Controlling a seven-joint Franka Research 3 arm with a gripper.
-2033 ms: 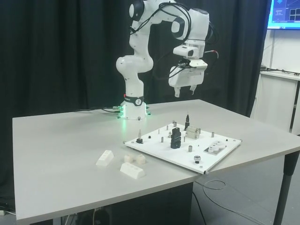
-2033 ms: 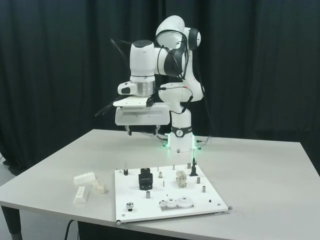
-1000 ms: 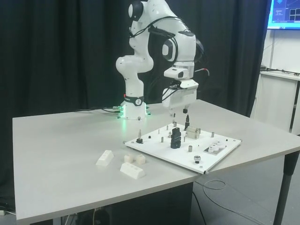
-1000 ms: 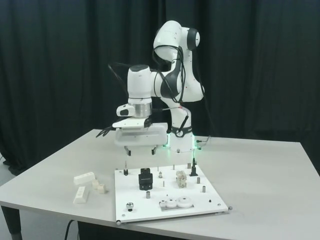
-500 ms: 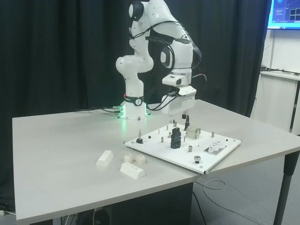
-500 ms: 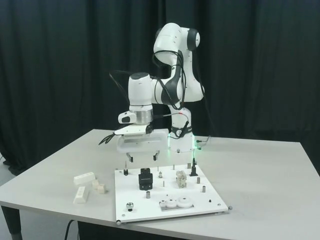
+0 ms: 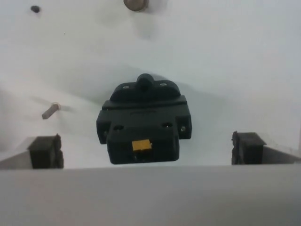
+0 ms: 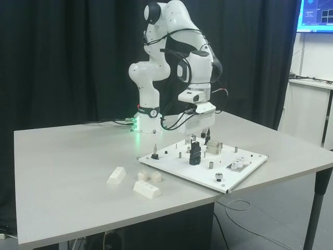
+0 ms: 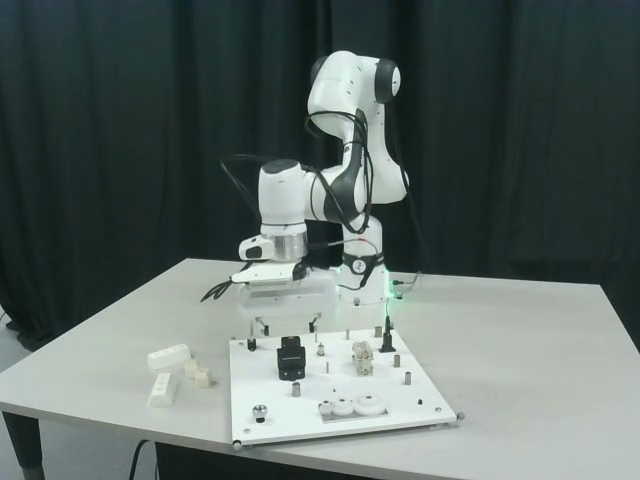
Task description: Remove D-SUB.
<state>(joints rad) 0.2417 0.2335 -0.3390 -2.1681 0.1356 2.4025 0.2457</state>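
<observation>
Directly below released claw [image 9: 287, 325], at 6 o'clock: black D-SUB connector [image 7: 143, 123], centred between fingertips [image 7: 45, 151]; long axis spanned finger to finger.

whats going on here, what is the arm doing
A white Franka arm is working over a white board of small parts on a grey table. Its gripper has come down from well above and now hangs open just over the black D-SUB connector, one finger on each side in the wrist view. Nothing is gripped yet; the connector sits on the board.
</observation>
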